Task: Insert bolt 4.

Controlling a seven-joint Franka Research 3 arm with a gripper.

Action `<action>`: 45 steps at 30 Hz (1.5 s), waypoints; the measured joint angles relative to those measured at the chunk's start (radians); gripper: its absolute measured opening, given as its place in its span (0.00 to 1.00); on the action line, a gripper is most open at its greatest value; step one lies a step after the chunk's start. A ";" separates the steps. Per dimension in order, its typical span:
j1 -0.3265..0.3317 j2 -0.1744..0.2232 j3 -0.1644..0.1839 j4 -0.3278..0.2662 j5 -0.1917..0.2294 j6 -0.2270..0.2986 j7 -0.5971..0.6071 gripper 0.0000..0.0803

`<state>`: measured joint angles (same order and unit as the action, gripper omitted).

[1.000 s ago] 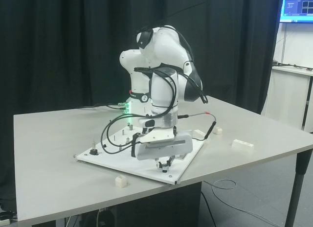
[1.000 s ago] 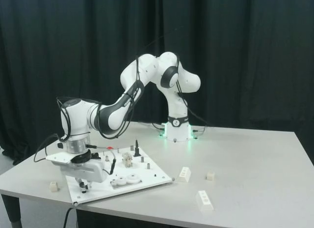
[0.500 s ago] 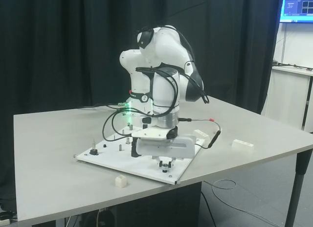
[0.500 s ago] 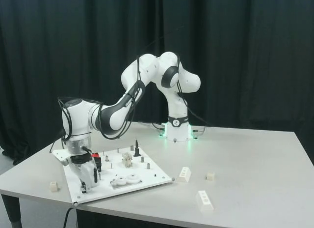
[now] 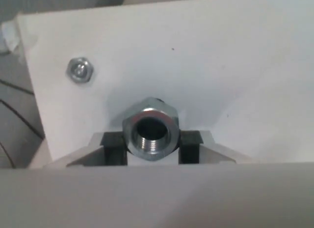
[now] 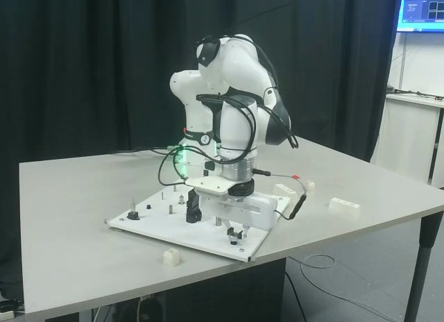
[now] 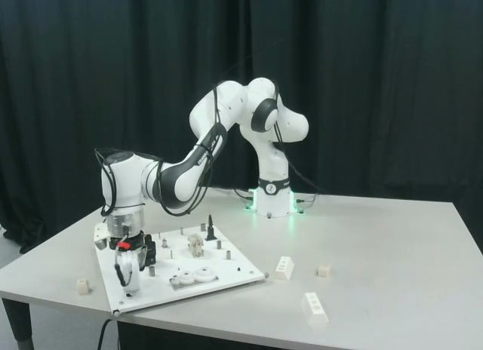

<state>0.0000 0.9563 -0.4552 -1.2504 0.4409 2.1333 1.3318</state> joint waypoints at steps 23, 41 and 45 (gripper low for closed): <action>0.021 -0.003 0.004 -0.015 -0.067 0.047 0.510 0.28; 0.022 -0.003 0.015 -0.014 -0.118 0.060 0.692 0.28; 0.021 -0.003 0.015 -0.014 -0.119 0.061 0.698 0.28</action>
